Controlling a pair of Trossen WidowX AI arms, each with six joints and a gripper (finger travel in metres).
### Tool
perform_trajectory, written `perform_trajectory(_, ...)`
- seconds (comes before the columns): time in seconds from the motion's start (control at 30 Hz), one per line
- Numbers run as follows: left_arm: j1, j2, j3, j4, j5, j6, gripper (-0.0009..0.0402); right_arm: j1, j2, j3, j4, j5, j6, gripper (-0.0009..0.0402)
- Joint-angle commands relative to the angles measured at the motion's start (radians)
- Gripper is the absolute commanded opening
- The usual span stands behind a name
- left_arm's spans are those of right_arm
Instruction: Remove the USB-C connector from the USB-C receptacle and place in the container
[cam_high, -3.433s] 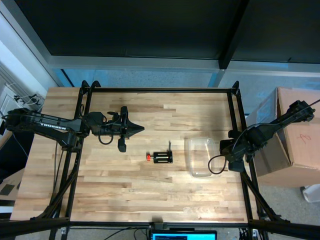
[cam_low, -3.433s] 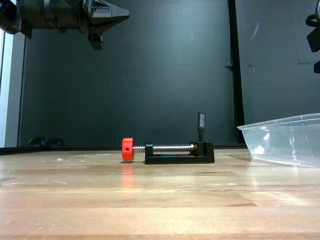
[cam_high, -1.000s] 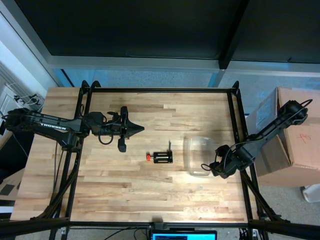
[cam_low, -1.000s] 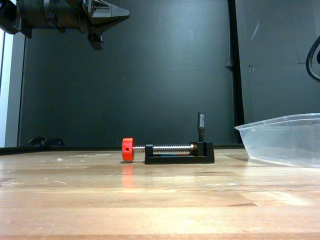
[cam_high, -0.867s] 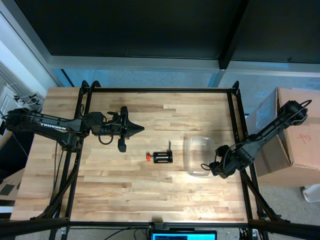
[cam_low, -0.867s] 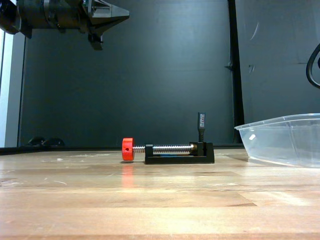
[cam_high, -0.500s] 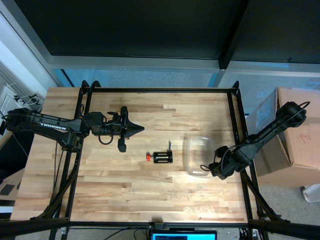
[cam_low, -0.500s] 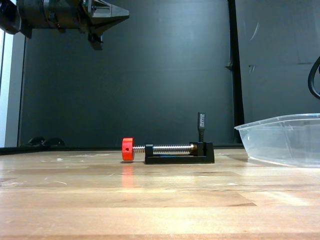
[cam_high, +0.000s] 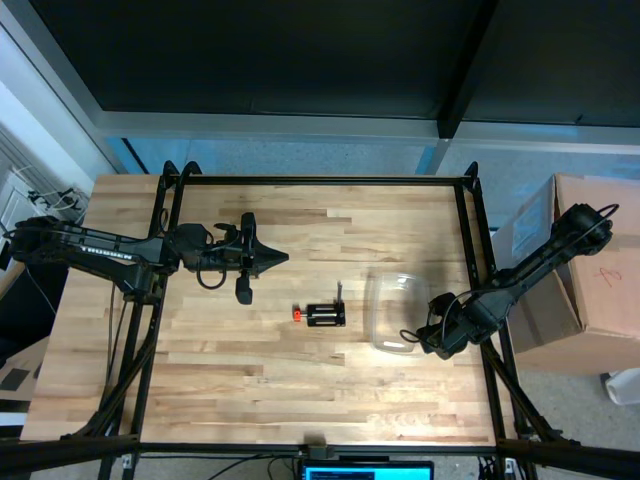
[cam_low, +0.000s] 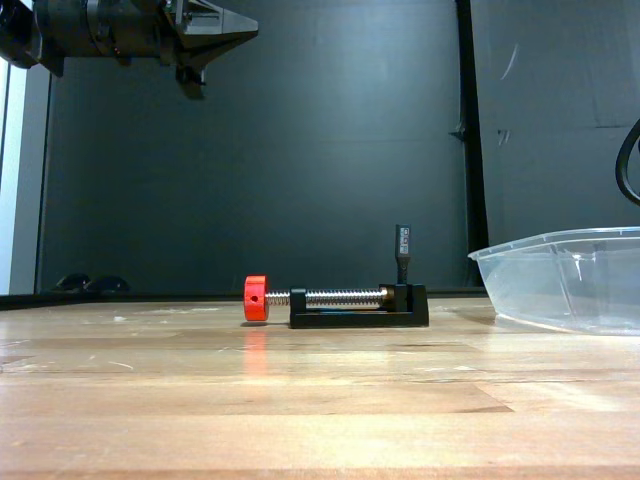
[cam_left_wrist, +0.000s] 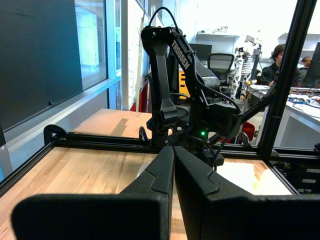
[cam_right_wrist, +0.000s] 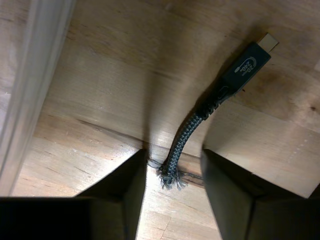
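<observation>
One connector (cam_right_wrist: 240, 67) is lying free, flat, beside the wall of the container (cam_right_wrist: 40, 75), between the spread fingers of the right gripper (cam_right_wrist: 173, 152), untouched. Whether it is inside the container is hard telling. The left gripper (cam_high: 280, 257) is hanging high at far left, fingers together. One clamp (cam_low: 355, 305) is sitting mid-table amid open wood

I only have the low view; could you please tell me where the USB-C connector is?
Observer: The USB-C connector lies flat and free on the table beside the container, away from the vise.
Operator: Thank you. Where is the right gripper?
Observer: It is low at the container's near right corner, jaws open astride the connector's frayed cable end.
Operator: And the left gripper?
Observer: It hangs raised over the table's left half, jaws shut and empty.
</observation>
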Motion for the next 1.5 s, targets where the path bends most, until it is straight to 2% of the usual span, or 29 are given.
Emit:
perform_trajectory(0.03,0.000,0.000,0.000,0.000,0.000,0.000,0.0000,0.000,0.000,0.004,-0.001,0.000,-0.001,0.0084)
perform_trajectory(0.3,0.000,0.000,0.000,0.000,0.000,0.000,0.0000,0.000,0.000,0.013,-0.004,-0.008,-0.009,-0.0003)
perform_trajectory(0.73,0.000,0.000,0.000,0.000,0.000,0.000,0.0000,0.000,-0.023,0.104,-0.129,-0.008,-0.041,0.0000)
perform_trajectory(0.97,0.000,0.000,0.000,0.000,0.000,0.000,0.0000,-0.001,-0.033,0.256,-0.309,0.013,-0.084,0.0000)
perform_trajectory(1.03,0.000,0.000,0.000,0.000,0.000,0.000,0.0000,-0.007,-0.033,0.309,-0.343,0.039,-0.101,0.0000)
perform_trajectory(1.2,0.000,0.000,0.000,0.000,0.000,0.000,0.0000,-0.073,-0.009,0.420,-0.349,0.098,-0.200,0.0000)
perform_trajectory(1.5,0.000,0.000,0.000,0.000,0.000,0.000,0.0000,-0.179,0.113,0.472,-0.274,0.110,-0.381,0.0001)
